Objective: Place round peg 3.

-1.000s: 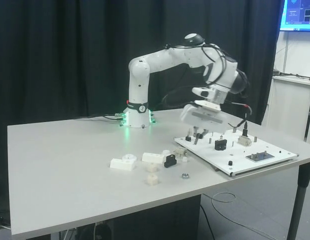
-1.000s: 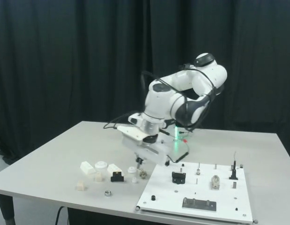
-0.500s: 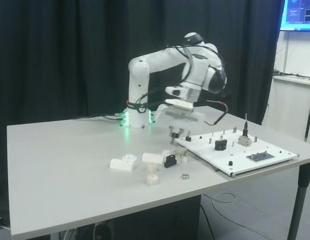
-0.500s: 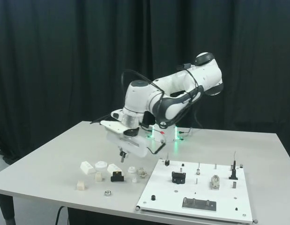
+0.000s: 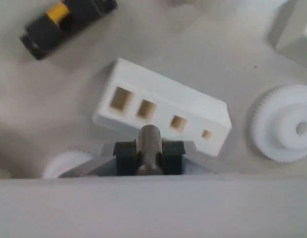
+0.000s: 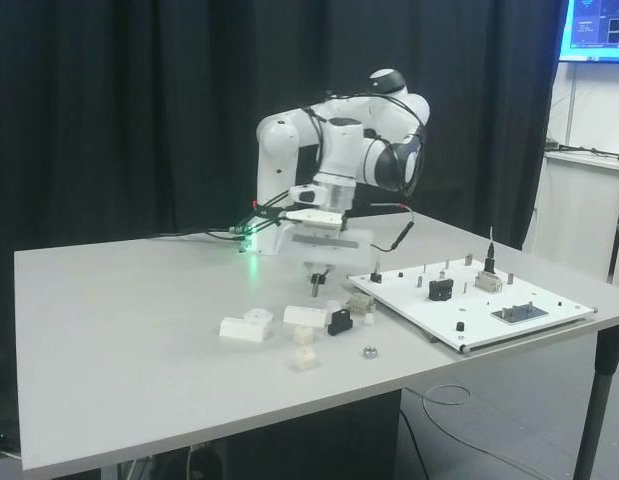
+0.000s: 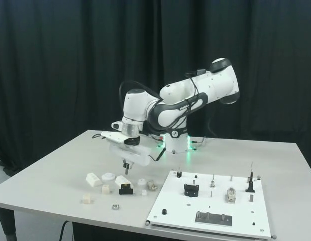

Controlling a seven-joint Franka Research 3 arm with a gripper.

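The white arm (image 6: 329,130) reaches out from its base at the far side of the grey table (image 6: 129,320) and hangs over the loose parts lying left of the white board (image 6: 474,305). Its gripper (image 5: 150,157) is closed on a short grey peg (image 5: 149,148); from the wrist, the black fingers (image 5: 124,157) press it from both sides, and the peg points down out of them. In the second room view the peg (image 7: 126,169) sits clear above the table, not touching anything.

Directly under it lies a long white block (image 5: 163,111) with four square holes in a row, largest to smallest. Just beside that block rests a white gear (image 5: 284,124), and a little way off a black clip (image 5: 64,22). The same block (image 7: 122,181) lies among the other small white pieces near the front edge.
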